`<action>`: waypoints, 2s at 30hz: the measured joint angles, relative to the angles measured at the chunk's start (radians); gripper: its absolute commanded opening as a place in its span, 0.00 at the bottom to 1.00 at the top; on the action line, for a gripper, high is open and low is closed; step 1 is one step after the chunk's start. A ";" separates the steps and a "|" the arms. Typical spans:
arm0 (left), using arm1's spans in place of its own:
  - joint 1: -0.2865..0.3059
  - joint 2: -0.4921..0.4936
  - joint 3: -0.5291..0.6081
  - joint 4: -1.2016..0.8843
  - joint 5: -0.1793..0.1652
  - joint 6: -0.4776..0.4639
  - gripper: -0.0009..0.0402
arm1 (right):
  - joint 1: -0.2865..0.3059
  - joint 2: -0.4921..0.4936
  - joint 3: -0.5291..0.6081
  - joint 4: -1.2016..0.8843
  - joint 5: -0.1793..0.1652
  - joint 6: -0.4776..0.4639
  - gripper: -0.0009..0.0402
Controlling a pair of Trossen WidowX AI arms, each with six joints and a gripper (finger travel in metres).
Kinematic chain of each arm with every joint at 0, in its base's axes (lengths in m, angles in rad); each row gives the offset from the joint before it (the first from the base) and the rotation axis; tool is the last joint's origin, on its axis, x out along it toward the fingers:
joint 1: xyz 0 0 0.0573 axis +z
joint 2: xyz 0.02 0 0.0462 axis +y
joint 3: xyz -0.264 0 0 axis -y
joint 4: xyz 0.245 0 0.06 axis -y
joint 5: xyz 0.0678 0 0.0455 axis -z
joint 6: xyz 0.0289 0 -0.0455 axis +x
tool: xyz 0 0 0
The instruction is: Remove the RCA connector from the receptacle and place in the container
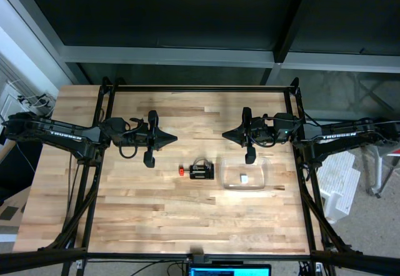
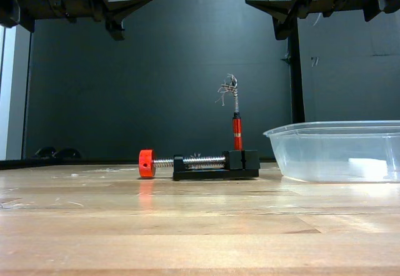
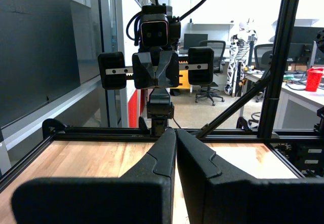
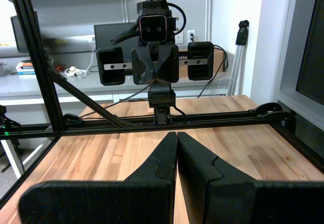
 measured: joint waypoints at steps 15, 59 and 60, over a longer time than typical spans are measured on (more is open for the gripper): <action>0.000 0.000 0.000 0.000 0.000 0.000 0.02 | 0.000 0.000 0.000 0.000 0.000 0.000 0.02; 0.000 0.000 0.000 0.000 0.000 0.000 0.02 | 0.153 0.476 0.669 -1.154 0.043 -0.012 0.02; 0.000 0.000 0.000 0.000 0.000 0.000 0.02 | 0.155 0.494 0.684 -1.170 0.058 -0.005 0.02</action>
